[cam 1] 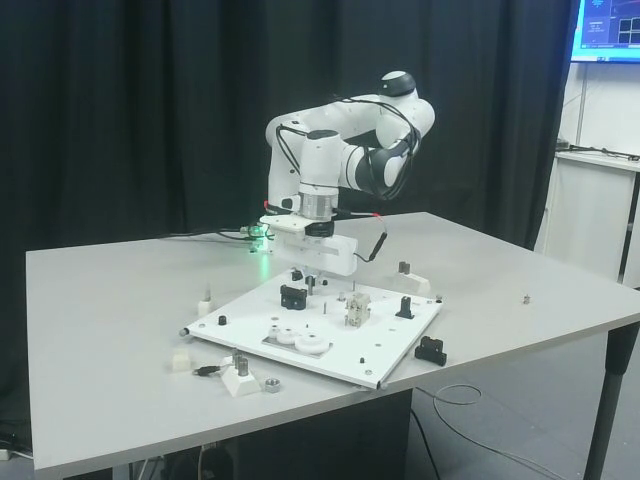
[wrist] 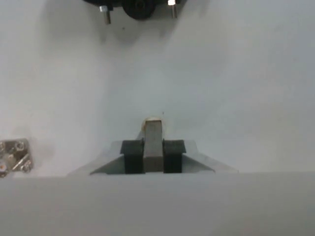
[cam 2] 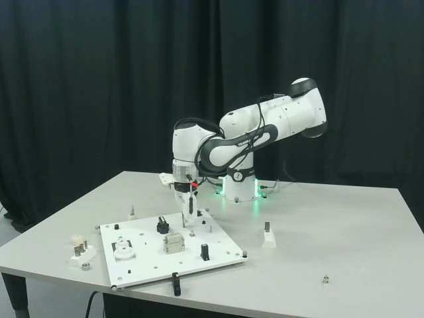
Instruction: Insert square peg 2.
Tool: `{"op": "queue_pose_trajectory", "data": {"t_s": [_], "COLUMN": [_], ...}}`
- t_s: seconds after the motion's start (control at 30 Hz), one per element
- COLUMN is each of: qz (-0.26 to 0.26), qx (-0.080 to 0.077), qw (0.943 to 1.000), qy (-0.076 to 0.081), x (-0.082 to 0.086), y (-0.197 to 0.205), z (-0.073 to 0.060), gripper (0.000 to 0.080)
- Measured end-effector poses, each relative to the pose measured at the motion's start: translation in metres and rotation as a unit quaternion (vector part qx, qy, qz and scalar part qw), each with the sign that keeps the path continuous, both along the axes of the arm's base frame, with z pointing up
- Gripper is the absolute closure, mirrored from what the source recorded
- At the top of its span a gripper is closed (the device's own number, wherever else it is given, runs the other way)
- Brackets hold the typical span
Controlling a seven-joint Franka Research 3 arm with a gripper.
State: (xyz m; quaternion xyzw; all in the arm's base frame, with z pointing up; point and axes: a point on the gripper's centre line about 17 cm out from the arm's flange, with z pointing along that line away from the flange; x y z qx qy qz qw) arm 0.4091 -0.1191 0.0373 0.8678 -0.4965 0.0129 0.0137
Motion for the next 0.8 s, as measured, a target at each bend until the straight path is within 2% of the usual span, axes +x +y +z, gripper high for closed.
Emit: {"op": "queue_pose_trajectory", "data": {"t_s": [0.27,0.47,0.5,0.77,0.8], "qz": [0.0,0.001,0.001,0.001,0.001], "qx": [-0.002,-0.01,-0.011,-0.018,-0.019], "qw": [1.0,0.9999,0.9999,0.9998,0.9998], "qy": [-0.001,-0.003,-0.003,-0.005,-0.006], "x": [0.001,0.003,0.003,0.008,0.009], "y": [-0.001,-0.005,-0.005,-0.009,-0.009], "z": [0.0,0.002,0.003,0.012,0.014], "gripper": [0.0728,0.0728,0.0512,0.0512,0.0053]}}
